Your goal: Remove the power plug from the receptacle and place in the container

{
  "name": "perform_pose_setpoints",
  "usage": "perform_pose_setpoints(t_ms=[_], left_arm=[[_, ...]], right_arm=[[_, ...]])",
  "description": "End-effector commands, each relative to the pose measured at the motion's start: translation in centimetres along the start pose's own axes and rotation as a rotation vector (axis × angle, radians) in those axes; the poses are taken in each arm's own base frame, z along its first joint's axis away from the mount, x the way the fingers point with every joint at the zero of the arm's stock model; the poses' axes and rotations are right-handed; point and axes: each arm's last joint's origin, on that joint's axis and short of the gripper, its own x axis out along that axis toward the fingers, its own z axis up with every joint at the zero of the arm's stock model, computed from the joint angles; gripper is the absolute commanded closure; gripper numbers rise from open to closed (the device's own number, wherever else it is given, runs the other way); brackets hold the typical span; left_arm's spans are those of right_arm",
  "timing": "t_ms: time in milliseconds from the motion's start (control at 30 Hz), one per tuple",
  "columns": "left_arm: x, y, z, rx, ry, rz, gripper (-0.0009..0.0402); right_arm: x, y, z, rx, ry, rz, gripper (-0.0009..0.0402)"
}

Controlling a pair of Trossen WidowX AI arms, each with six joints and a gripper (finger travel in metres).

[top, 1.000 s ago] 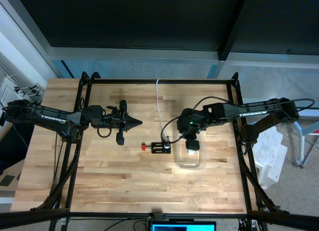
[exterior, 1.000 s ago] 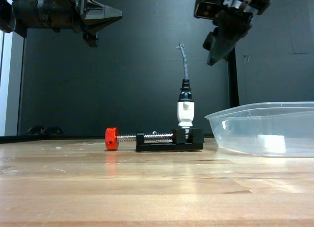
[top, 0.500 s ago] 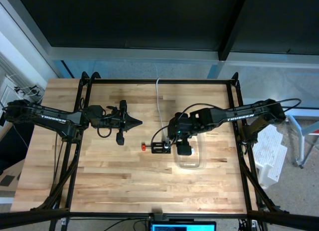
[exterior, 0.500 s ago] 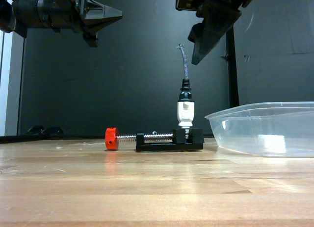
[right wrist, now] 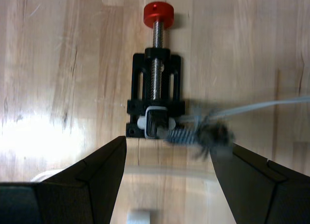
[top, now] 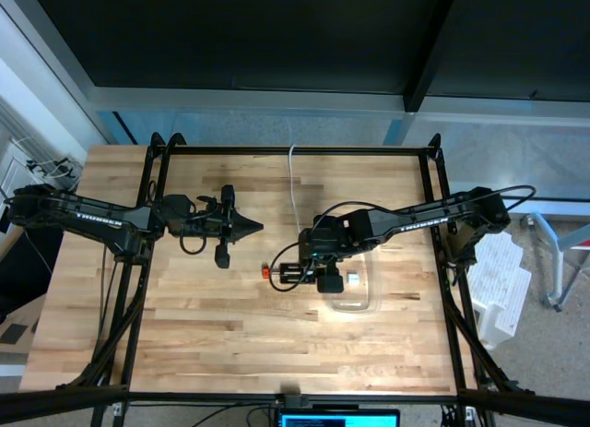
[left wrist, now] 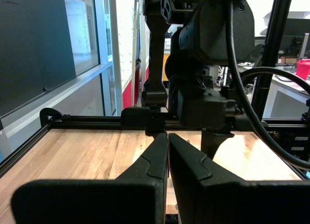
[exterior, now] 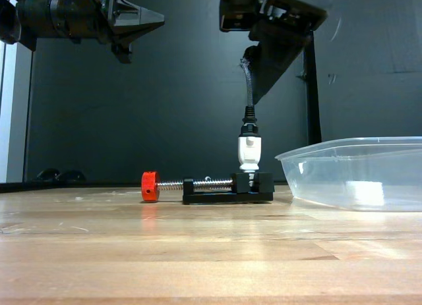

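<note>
Left gripper (exterior: pixel 158 18) hangs high over the pale plank table (exterior: pixel 198 252), pinched shut and empty. Round red knob (exterior: pixel 150 186), then the black clamp block (exterior: pixel 227 186). The pale-headed power plug (exterior: pixel 248 149) stands upright in the receptacle (exterior: pixel 248 166). Right gripper (right wrist: pixel 167 144) is spread wide just above, gripping nothing. The clear, rounded plastic container (exterior: pixel 349 173) sits beside the block. Dark wall behind.

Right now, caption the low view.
Open right tool above the grey-headed power plug, upright in the black clamp block beside the clear plastic tray; shut left tool parked high.
</note>
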Motion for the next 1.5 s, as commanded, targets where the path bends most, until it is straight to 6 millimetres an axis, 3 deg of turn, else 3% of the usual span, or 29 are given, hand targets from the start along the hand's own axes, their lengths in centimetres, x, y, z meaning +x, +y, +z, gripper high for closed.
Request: perform_pose_setpoints(t_ms=[33,533,1033,1500], left_arm=[[0.0,0.0,0.0,0.0,0.0,0.0,0.0393],[0.0,0.0,0.0,0.0,0.0,0.0,0.0393],[0.0,0.0,0.0,0.0,0.0,0.0,0.0393],[0.0,0.0,0.0,0.0,0.0,0.0,0.0393]], right_arm=[[0.2,0.0,0.3,0.007,-0.003,-0.001,0.0153],[2.9,0.3,0.5,0.006,0.049,-0.006,0.0153],[4.2,0.5,0.5,0.008,0.064,-0.009,0.0157],[4.2,0.4,0.5,0.027,0.068,-0.01,0.0269]])
